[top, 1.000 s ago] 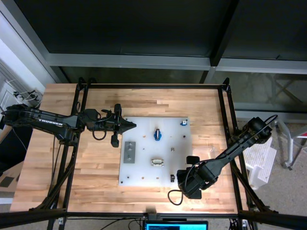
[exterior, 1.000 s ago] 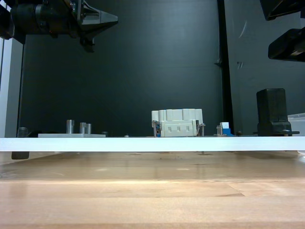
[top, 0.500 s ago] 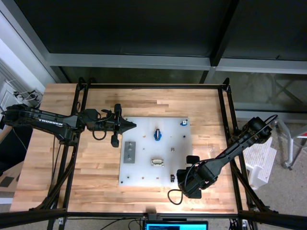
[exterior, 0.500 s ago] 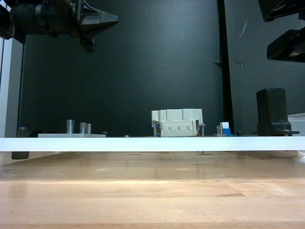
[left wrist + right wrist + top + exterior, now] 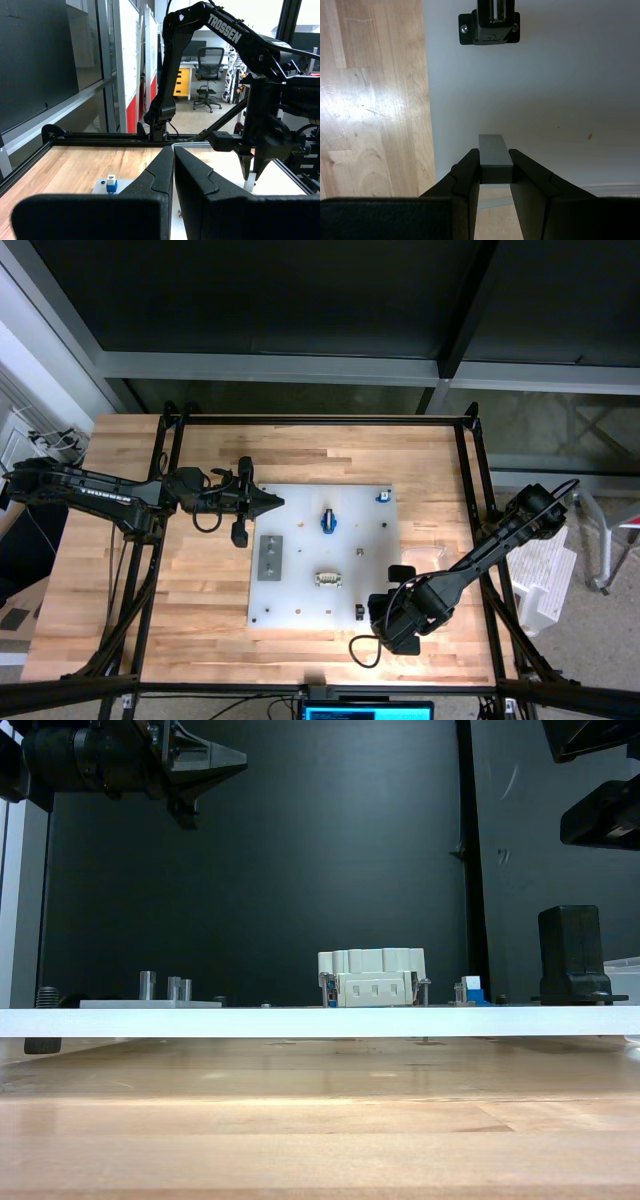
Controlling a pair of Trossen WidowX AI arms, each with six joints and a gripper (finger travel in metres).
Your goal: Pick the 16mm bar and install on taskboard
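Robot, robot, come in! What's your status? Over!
Left end effector shut, parked high over board's far left corner. Right end effector shut on bar, above board's near right corner. Black fitting ahead.

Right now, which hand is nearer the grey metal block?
Left. The left hand hangs above the taskboard's far-left corner, beyond the block; the right hand is over its near-right corner.

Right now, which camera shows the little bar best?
Right wrist view: the 16mm bar sits pinched in the right claw above the taskboard. No other view shows it clearly. The left claw hovers shut at the taskboard's left edge.
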